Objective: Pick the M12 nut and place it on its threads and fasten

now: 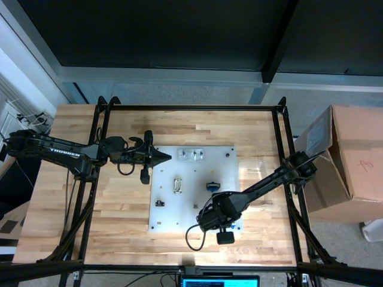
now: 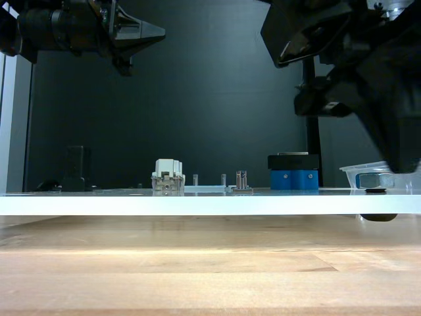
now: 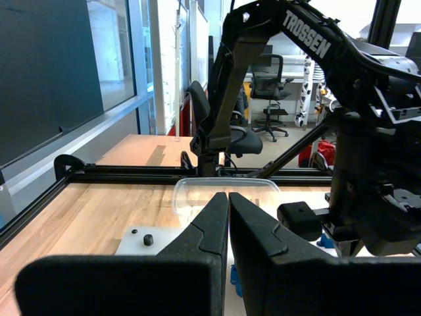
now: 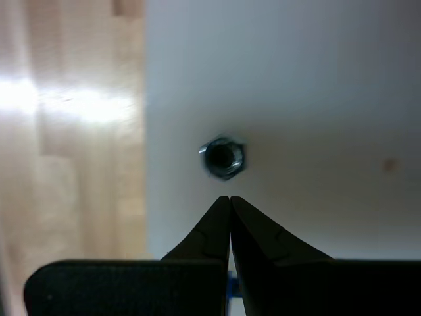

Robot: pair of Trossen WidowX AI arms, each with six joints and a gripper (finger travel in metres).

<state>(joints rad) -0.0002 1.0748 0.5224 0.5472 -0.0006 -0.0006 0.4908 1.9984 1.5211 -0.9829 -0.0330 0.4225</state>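
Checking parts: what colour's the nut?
Silver, right wrist view; right end effector near nut, left end effector at board's left.

White capitals spell TROSSEN along the right arm [image 3: 308, 41], clear in the left wrist view. From above, the same word runs along the left arm [image 1: 64, 153]. A red scrawl marks the cardboard box [image 1: 353, 173], too loose to read.

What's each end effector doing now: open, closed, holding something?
The left end effector is closed and empty, above the board's far left.
The right end effector is closed and empty, over the nut on its stud.
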